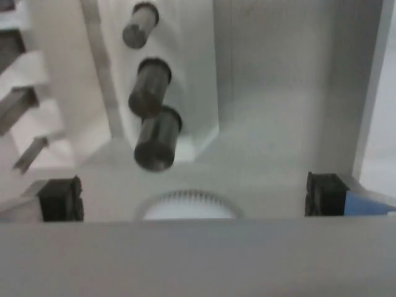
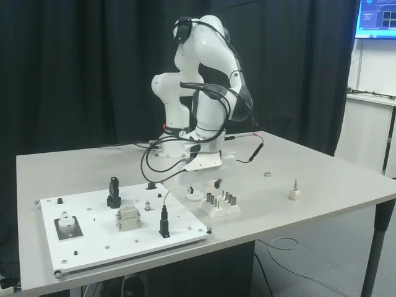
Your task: Pick round peg 4.
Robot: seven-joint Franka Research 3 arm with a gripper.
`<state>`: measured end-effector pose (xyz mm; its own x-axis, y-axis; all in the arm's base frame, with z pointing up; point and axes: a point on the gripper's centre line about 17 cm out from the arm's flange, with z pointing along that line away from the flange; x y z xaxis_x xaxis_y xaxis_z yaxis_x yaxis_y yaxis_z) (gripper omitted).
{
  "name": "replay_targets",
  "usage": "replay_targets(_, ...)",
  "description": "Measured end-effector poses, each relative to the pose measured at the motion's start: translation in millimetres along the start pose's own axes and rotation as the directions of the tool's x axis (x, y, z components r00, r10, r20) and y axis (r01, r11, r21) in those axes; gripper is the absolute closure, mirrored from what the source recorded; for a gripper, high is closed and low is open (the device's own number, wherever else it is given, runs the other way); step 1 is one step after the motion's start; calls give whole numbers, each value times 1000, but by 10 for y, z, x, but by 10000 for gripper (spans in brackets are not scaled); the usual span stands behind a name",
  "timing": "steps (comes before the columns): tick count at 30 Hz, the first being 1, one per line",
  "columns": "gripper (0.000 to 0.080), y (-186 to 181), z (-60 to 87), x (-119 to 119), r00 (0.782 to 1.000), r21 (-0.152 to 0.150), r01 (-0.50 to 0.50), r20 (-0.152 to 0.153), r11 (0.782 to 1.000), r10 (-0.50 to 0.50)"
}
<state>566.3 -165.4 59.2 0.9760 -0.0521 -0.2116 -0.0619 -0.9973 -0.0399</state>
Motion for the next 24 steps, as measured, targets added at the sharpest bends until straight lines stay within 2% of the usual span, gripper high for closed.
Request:
replay_targets(4,3,-16,95,44,999,-8,-2,-38,1000,2)
replay_targets(8,3,-59,187,68,998,-9,-2,-59,1000,1)
replay_targets(15,3,-104,289,88,997,-18,3,-82,1000,-4)
replay_targets(22,3,-110,329,106,995,-28,5,-97,1000,-8)
replay_targets(23,152,-110,332,107,995,-29,5,-99,1000,-8)
replay_targets(24,152,-109,333,109,995,-30,5,-100,1000,-8)
